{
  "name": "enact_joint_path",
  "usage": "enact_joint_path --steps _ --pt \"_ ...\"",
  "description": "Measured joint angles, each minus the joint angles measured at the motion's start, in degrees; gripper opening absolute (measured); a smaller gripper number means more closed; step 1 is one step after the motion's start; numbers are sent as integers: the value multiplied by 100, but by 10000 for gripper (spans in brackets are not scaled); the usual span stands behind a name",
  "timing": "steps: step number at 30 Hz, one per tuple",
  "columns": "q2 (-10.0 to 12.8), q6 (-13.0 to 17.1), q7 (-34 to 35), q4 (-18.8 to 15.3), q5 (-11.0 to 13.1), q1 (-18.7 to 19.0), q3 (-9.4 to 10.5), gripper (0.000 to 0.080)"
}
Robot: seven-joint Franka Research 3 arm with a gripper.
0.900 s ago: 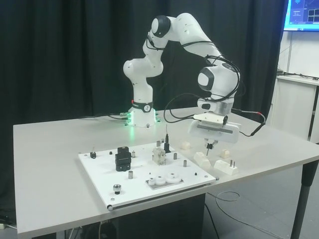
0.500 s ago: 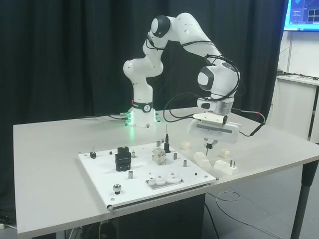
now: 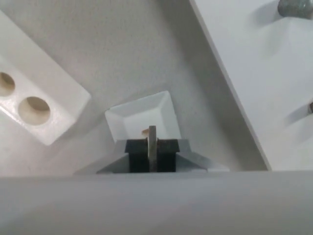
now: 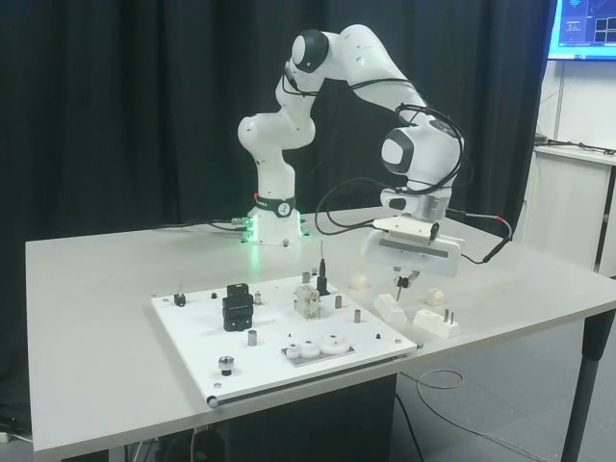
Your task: Insert square peg 1.
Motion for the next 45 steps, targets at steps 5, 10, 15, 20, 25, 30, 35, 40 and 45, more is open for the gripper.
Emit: enact_joint_path --steps 5,10,15,20,25,30,35,40,45 --pt "0 0 0 16 -56 -2 0 33" --pt "1 0 0 36 -105 -3 0 33" --pt "1 0 -7 48 -140 -4 2 33" --pt "1 0 -8 57 -152 -5 4 33" --pt "1 0 -13 61 -165 -6 6 33" --pt "1 1 -15 62 -168 -6 8 33" --pt "4 4 -16 66 -171 -7 8 33" --pt "4 8 -16 78 -187 -17 8 33" --pt "4 8 6 115 -260 -52 8 33"
